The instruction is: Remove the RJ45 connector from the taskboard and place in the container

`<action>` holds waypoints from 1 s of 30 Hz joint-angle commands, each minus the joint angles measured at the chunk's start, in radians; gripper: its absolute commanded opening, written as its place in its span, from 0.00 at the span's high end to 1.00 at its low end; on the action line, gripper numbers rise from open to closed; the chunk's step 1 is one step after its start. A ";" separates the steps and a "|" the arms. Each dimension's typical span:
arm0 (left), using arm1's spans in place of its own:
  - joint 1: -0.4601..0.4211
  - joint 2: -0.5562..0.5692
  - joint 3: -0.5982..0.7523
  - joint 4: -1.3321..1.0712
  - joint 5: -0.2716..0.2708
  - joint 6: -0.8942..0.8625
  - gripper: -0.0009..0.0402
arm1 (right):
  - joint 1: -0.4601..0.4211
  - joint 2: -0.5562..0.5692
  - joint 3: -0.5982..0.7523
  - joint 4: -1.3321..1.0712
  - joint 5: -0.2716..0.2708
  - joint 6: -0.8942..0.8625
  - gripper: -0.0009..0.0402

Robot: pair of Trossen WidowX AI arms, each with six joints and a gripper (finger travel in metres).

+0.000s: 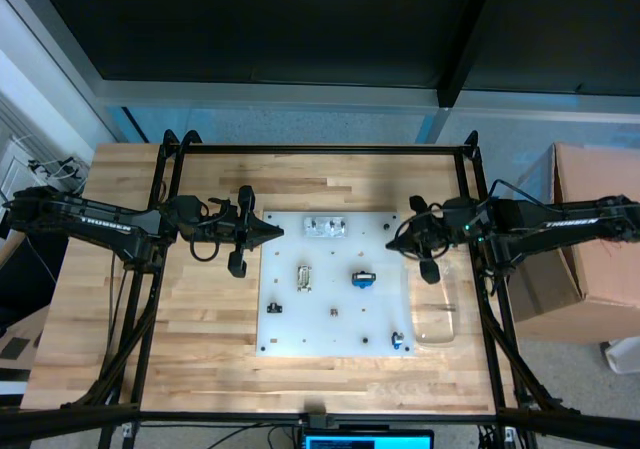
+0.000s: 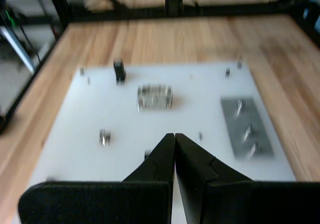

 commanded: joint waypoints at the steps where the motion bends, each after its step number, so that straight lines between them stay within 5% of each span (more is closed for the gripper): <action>1: 0.000 0.000 0.000 0.000 0.000 0.000 0.98 | 0.075 0.002 0.038 -0.113 0.054 0.054 0.98; 16: 0.000 0.000 0.000 0.000 0.000 0.000 0.98 | 0.321 0.044 0.223 -0.483 0.162 0.283 0.98; 30: 0.000 0.000 0.000 0.000 0.000 0.000 0.98 | 0.517 0.333 0.488 -0.767 0.174 0.466 0.98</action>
